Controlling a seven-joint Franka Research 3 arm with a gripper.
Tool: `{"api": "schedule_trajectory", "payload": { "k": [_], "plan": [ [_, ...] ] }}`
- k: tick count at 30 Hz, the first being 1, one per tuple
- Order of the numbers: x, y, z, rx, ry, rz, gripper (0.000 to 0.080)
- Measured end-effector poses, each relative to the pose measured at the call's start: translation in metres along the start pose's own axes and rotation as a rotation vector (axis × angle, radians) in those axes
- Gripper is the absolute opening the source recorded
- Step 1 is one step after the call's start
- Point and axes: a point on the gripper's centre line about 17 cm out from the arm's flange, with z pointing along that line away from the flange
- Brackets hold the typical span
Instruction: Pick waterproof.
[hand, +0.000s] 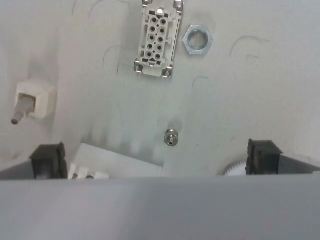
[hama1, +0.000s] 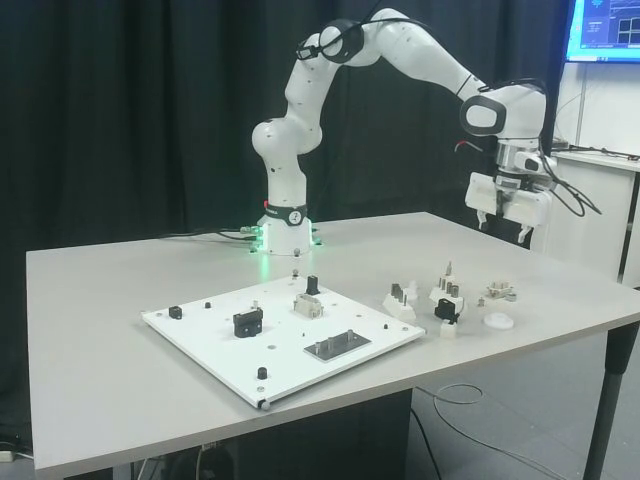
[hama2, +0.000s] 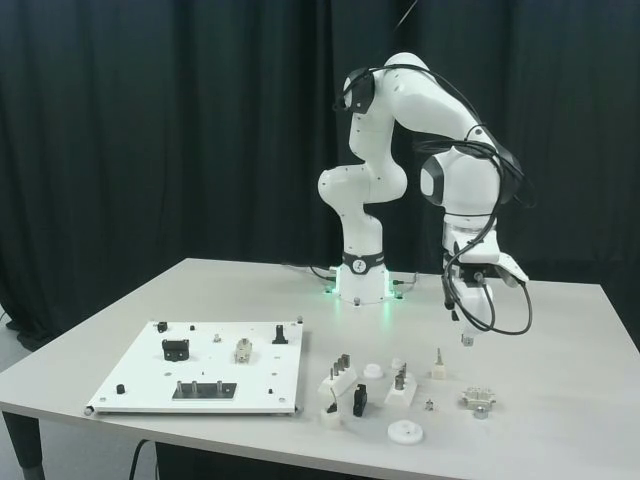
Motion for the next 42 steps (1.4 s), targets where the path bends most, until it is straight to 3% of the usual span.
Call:
{"api": "schedule_trajectory", "payload": {
  "k": [42],
  "plan": [
    [0.018, 0.001, 0.010, -0.009, -0.002, 0.024, 0.0800]
  ]
}}
